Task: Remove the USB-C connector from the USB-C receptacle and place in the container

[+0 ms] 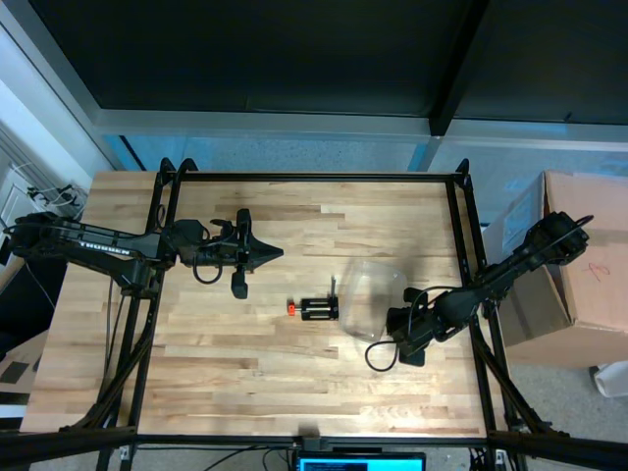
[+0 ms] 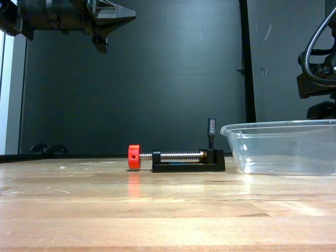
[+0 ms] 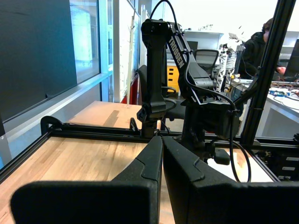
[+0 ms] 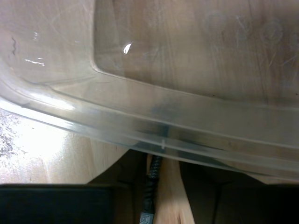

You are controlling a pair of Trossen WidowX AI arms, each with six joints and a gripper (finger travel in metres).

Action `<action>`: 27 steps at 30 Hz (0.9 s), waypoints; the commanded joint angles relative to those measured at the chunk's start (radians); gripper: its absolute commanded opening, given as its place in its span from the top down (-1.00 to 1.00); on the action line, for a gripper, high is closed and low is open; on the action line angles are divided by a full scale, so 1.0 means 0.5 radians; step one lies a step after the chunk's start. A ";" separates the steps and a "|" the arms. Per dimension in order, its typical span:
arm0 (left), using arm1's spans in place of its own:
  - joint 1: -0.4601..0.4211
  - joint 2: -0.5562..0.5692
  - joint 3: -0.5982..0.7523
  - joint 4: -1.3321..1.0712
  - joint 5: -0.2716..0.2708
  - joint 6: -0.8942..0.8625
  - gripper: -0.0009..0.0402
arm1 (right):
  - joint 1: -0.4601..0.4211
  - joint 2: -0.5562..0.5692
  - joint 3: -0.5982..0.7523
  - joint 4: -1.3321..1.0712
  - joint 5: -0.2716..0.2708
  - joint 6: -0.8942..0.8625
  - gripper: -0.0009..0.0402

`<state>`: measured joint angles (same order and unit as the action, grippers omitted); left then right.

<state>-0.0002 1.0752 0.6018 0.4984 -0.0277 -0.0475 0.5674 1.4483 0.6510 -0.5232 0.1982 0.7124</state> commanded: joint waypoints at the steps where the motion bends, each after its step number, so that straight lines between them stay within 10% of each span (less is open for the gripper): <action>1: 0.001 0.000 0.001 0.001 0.001 0.001 0.96 | 0.004 0.002 0.010 -0.011 0.002 0.001 0.79; 27: 0.000 0.000 0.001 0.001 0.001 0.001 0.96 | -0.137 -0.293 0.587 -0.979 -0.186 -0.210 0.96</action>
